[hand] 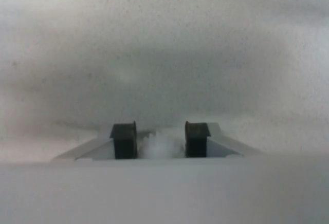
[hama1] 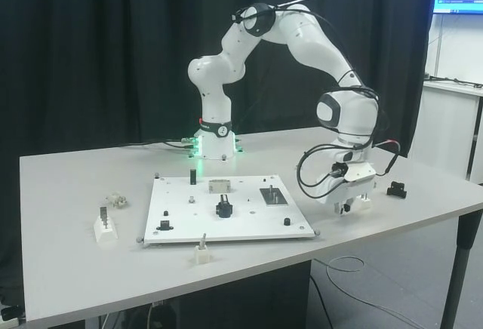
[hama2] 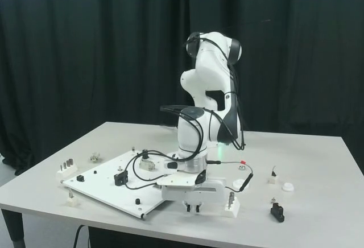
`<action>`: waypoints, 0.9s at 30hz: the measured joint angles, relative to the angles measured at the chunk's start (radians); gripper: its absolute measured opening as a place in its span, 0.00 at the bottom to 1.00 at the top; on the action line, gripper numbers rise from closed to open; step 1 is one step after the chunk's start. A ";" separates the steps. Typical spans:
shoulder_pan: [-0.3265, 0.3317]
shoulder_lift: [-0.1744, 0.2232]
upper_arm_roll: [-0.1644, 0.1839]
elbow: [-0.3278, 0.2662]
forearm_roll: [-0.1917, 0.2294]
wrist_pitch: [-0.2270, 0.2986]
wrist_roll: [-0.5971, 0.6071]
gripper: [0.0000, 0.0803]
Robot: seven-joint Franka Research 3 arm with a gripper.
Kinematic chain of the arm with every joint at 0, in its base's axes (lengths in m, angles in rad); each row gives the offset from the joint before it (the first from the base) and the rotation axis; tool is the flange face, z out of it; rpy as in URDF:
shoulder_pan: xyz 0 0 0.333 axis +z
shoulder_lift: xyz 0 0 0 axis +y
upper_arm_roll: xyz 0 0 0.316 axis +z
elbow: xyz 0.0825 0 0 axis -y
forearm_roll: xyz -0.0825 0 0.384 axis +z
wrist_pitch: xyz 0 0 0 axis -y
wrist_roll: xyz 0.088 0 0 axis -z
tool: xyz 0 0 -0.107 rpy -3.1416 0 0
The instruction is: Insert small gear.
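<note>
In the wrist view my two black fingers stand a little apart with a white, blurred lump between them, the small gear. It fills the gap and touches both pads, so the gripper is shut on it. In the room views the gripper is low over the grey table, off the right edge of the white board, beside a white holder block. The gear itself is hidden in both room views.
The board carries several small black and grey fixtures. White blocks stand left of it and at its front edge. A black part and a white disc lie to the right, and cables hang from the wrist.
</note>
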 joint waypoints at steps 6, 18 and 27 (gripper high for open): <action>-0.003 -0.002 0.000 0.017 -0.010 -0.026 0.006 0.25; -0.005 -0.002 0.000 0.026 -0.018 -0.033 0.015 0.25; -0.007 -0.002 -0.005 0.027 -0.026 -0.034 0.015 0.25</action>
